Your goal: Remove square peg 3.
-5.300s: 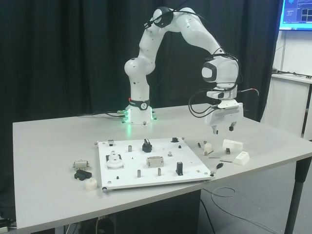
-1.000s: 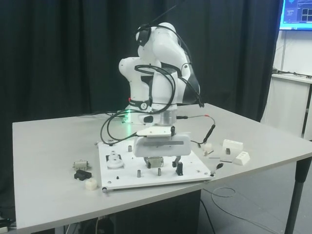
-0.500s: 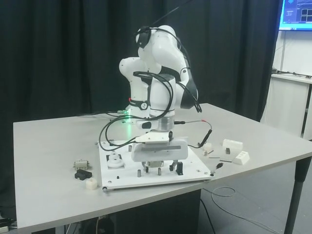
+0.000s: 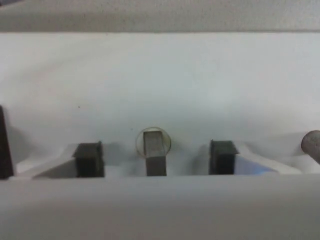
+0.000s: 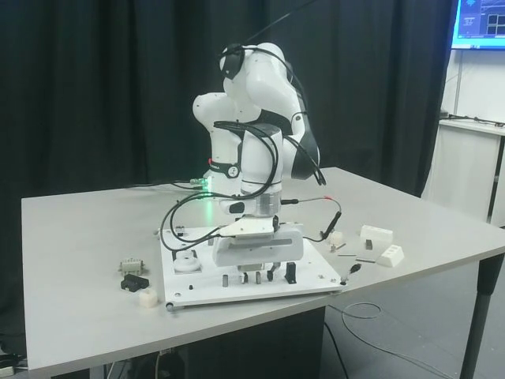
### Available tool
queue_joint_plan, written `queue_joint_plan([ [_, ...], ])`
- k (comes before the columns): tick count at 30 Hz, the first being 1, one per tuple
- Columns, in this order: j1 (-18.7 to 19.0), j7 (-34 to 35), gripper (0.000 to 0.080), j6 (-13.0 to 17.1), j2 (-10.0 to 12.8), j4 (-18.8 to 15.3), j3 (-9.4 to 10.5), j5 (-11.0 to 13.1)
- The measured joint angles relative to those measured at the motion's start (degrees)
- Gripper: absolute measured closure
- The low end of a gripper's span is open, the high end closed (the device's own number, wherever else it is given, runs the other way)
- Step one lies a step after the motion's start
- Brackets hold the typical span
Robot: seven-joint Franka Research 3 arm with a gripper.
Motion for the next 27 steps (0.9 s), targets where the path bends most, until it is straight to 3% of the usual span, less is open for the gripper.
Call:
queue_joint_plan([
  [1,0.0,0.0,0.0294,0.0,0.0,0.0,0.00,0.0],
  [9,-0.1,0.0,0.0294,0.0,0.0,0.1,0.00,0.1],
  [10,-0.1,0.0,0.0636,0.0,0.0,0.1,0.00,0.2],
  [15,-0.1,-0.1,0.0636,0.0,0.0,0.1,0.10,0.6],
  [16,-0.1,-0.1,0.0726,0.0,0.0,0.1,0.10,0.6],
  [27,-0.1,-0.8,0.0726,-0.3,0.0,0.3,0.09,0.7],
])
